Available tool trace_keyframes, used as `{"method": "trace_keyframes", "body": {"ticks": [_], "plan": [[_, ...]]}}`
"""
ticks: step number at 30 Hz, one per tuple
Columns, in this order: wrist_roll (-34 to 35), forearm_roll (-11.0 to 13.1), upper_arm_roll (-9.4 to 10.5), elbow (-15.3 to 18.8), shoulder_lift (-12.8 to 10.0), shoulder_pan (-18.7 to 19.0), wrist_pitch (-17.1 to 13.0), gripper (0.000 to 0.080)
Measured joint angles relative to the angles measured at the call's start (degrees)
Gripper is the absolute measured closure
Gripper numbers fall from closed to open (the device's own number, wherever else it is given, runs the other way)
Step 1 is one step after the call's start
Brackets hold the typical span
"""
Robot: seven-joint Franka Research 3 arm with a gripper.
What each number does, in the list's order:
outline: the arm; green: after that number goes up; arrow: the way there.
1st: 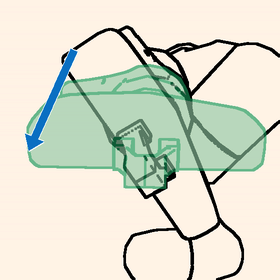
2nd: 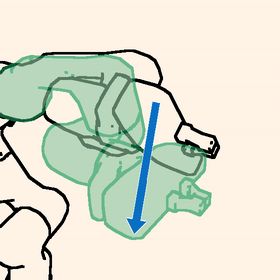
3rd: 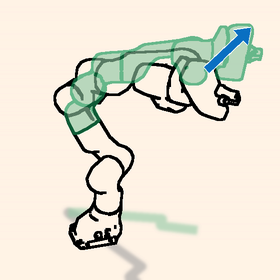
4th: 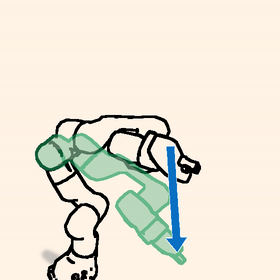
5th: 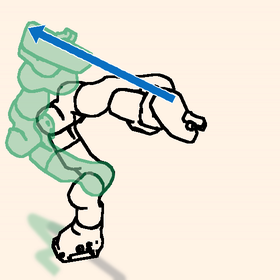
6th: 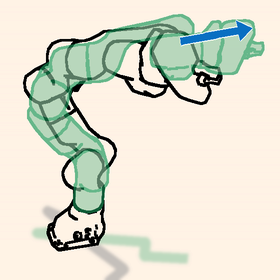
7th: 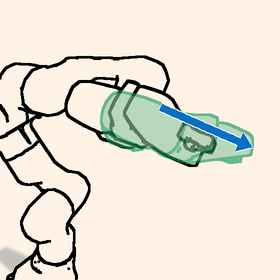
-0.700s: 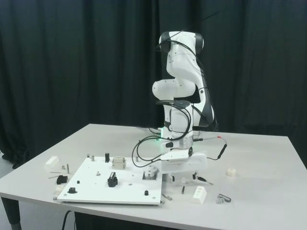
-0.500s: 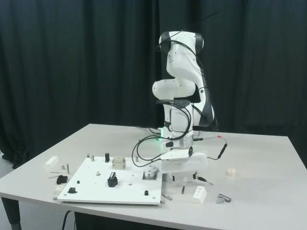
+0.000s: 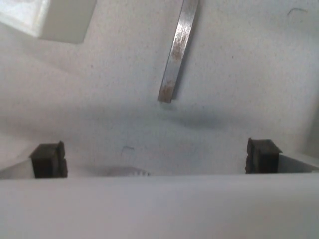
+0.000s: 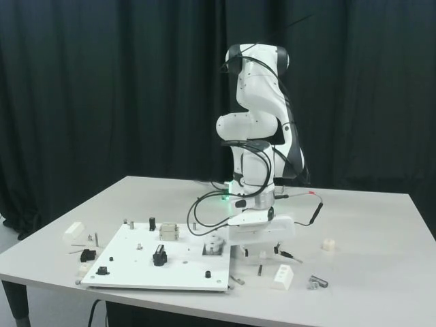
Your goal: Remove medium gear.
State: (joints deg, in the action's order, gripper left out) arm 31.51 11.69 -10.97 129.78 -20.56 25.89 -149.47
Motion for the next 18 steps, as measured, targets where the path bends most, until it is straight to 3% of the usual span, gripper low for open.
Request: {"method": "trace_keyframes", "body": {"ticks": [11, 18], "plan": [[0.00, -0.07, -0.28, -0.40, 0.55, -0.06, 0.00, 0.0003], [0.00, -1.37, -1.72, -0.84, 1.33, -0.07, 0.52, 0.0003]]}}
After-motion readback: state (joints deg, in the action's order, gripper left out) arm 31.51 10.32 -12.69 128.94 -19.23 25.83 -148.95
